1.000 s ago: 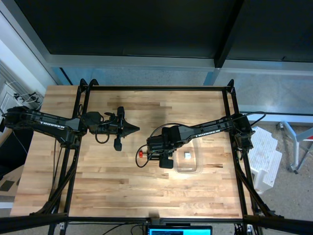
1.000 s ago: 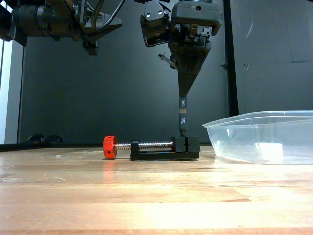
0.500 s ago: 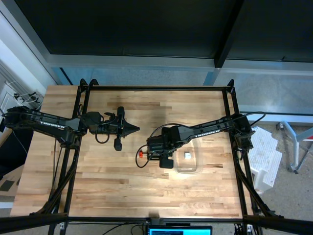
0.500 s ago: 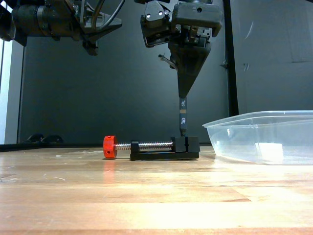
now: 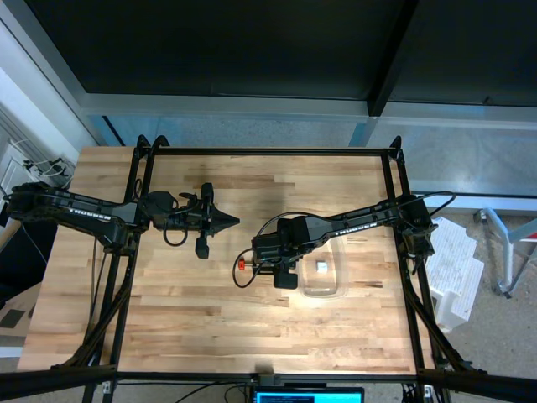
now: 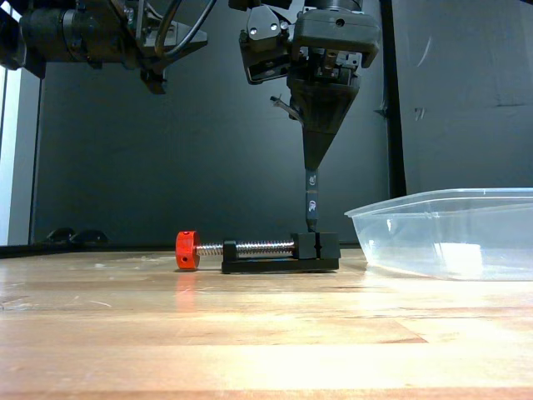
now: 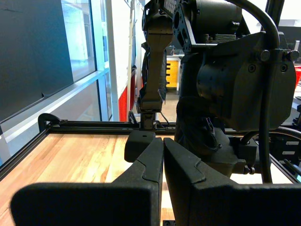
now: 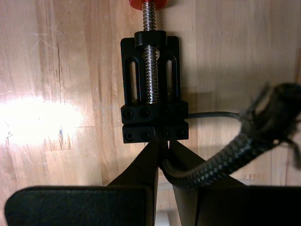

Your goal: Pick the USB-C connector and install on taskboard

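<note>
Your right gripper (image 6: pixel 311 165) points straight down over the middle of the wooden table (image 5: pixel 210 319). Its tapered black fingers pinch the top of the USB-C connector (image 6: pixel 311 202), a slim grey-dark strip that hangs upright below the tips. The strip's lower end meets the top of the taskboard (image 6: pixel 280 252) at that block's 3 o'clock end; whether it is seated you cannot tell. The taskboard is a small black block lying flat, with a bright threaded steel screw (image 6: pixel 258 247) running out to a red-orange knob (image 6: pixel 186 249) at its 9 o'clock end. The low view gives you the connector's full length and its contact with the block. In the high view the gripper body hides both, and only the knob peeks out at 9 o'clock of the gripper. The right wrist view shows you the block's slotted top face and bolt holes just beyond the fingertips, with a black braided cable (image 8: pixel 221 155) crossing in front. A clear plastic tray (image 6: pixel 441 218) sits just beside the taskboard at 3 o'clock, holding a small white square piece (image 5: pixel 321 266). Your left gripper (image 5: pixel 233 221) hangs above the table, well apart at 10 o'clock of the right one, fingers pressed together.
</note>
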You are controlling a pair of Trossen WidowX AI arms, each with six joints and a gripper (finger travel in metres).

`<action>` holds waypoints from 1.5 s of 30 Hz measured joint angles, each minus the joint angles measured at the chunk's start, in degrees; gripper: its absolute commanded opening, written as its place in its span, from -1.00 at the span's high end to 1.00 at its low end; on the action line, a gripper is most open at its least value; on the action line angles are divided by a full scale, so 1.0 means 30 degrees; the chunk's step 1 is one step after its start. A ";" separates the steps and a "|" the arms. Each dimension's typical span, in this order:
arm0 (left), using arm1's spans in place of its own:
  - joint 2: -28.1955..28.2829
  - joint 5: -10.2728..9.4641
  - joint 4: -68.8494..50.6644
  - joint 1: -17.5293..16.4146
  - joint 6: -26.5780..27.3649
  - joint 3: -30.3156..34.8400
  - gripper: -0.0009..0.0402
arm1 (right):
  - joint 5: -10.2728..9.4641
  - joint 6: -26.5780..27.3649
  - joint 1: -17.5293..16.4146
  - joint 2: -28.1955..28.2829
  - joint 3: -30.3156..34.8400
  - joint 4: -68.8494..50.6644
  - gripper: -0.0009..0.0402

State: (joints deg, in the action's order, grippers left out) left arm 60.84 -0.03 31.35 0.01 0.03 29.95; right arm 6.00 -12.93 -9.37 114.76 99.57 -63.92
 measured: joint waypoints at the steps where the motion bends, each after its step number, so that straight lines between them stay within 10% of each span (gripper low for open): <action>1: 0.0000 0.0000 0.0000 0.0000 0.0007 -0.0007 0.96 | 0.0000 0.0000 0.0000 -0.0015 -0.0087 0.0066 0.96; 30: 0.0000 -0.0007 0.0000 0.0000 0.0000 0.0000 0.96 | 0.0000 0.0277 0.0015 -0.0386 -0.1450 0.1348 0.95; 45: 0.0007 0.0000 0.0000 0.0000 0.0000 -0.0007 0.96 | 0.0153 0.0503 -0.0131 -0.1239 -0.1326 0.0867 0.06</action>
State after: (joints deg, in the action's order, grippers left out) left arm 60.86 -0.03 31.35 0.01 0.03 29.93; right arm 6.46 -11.42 -9.76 111.04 95.59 -61.32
